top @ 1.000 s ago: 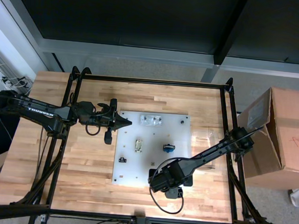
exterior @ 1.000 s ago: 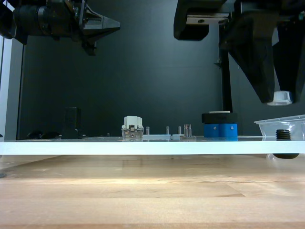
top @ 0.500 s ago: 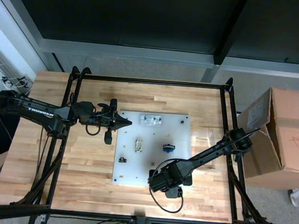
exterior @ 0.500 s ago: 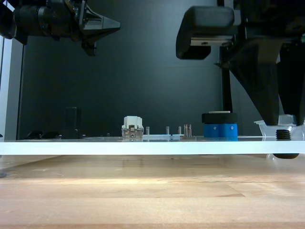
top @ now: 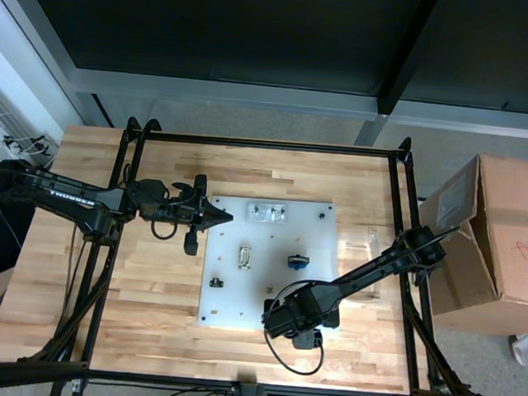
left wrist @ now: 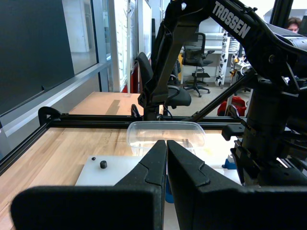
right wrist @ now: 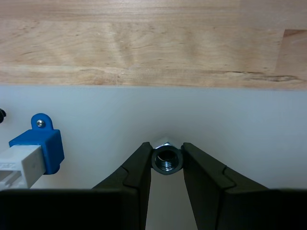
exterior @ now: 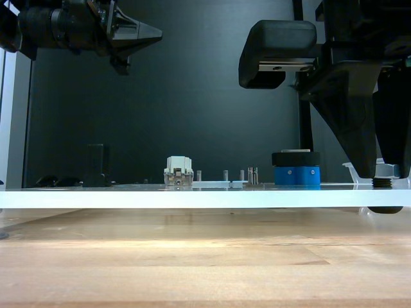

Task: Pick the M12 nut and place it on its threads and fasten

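Note:
My right gripper (exterior: 383,174) stands low over the white board (top: 239,296) near its near right edge. It is shut on the small silver nut (right wrist: 166,160), which shows end-on between the two black fingers (right wrist: 139,165). In the low view the nut (exterior: 387,169) sits level on top of the black ribbed stud (exterior: 384,183), whose ribs show just below it. In the high view the right gripper (top: 313,316) hides both nut and stud. My left gripper (top: 219,217) hangs shut and holds nothing, high above the board's far left edge.
A blue block (exterior: 297,175) with a black cap stands mid-board, left of the stud. A white connector (exterior: 178,173) and small posts stand farther left. A clear tray (left wrist: 165,134) lies off the board's right edge, beside a cardboard box (top: 488,236).
The right gripper has come down with the nut, from well above the stud onto its top. The left arm has not moved.

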